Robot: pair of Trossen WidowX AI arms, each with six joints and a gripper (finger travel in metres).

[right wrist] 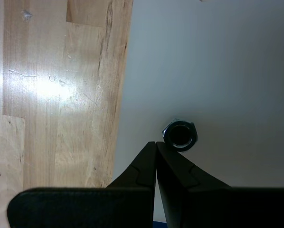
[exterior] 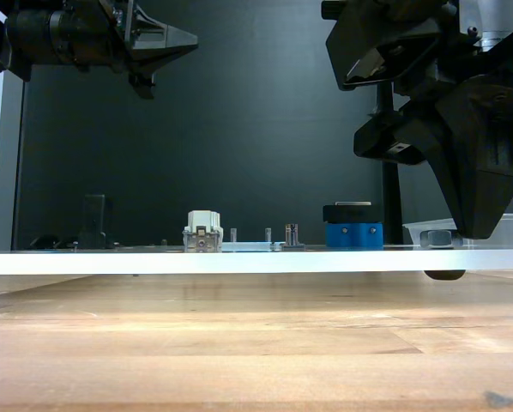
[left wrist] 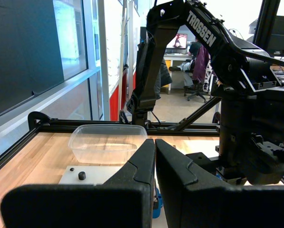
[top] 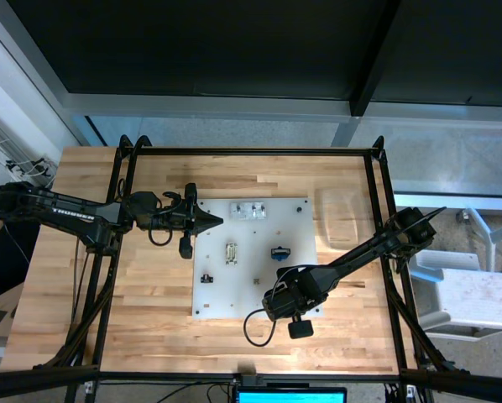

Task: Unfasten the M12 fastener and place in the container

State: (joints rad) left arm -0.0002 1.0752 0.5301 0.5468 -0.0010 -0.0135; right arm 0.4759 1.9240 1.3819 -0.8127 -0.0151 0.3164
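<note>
Currently right gripper (right wrist: 156,142) at board's (top: 234,294) five o'clock, fingers pressing together; nut (right wrist: 193,137) sitting just beside tips, seemingly on stud (right wrist: 180,135). Needing spreading, centring over flats, pinching. Container (top: 342,217) lying at two o'clock. Left gripper (left wrist: 155,141) idling nine o'clock, fingers together.

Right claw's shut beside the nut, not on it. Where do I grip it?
I'd grip the nut across two opposite flats, coming straight down: it lies level, hole upward, sides free. The right claw is shut, tips just beside it; the left claw hangs shut over the far left corner of the white board.
</note>
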